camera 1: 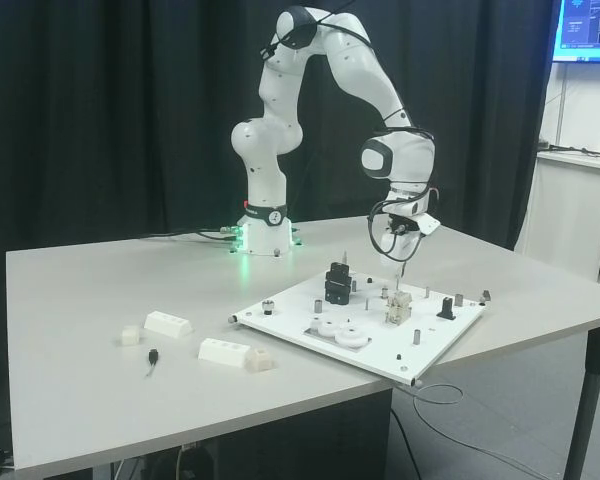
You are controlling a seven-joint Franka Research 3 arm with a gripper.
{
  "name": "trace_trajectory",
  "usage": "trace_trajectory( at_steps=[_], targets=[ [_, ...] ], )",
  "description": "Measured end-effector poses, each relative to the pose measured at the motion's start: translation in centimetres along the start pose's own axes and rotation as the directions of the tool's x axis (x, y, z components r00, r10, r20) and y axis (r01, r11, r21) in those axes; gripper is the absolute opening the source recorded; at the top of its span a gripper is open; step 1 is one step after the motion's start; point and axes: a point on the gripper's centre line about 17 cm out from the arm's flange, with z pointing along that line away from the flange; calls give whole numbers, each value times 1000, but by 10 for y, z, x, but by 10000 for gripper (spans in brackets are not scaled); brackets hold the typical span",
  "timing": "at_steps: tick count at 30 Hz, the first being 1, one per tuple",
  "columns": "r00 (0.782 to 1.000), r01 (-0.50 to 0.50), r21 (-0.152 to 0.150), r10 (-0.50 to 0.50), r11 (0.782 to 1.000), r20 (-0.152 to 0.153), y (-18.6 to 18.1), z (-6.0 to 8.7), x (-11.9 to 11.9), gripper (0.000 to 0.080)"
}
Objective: Insert round peg 1.
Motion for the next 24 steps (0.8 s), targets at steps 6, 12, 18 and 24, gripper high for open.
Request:
trace_trajectory(
  at_steps=[6, 12, 18, 24],
  targets=[
    [1000, 2, 1, -2, 1000, 1, -1, 0, 0, 16],
    [1000, 5, 2, -5, 1000, 1, -3, 0, 0, 16],
    [1000, 5, 1, -5, 1000, 1, -3, 0, 1, 16],
    [1000, 5, 0, -5, 1000, 1, -3, 2, 0, 16]
  ],
)
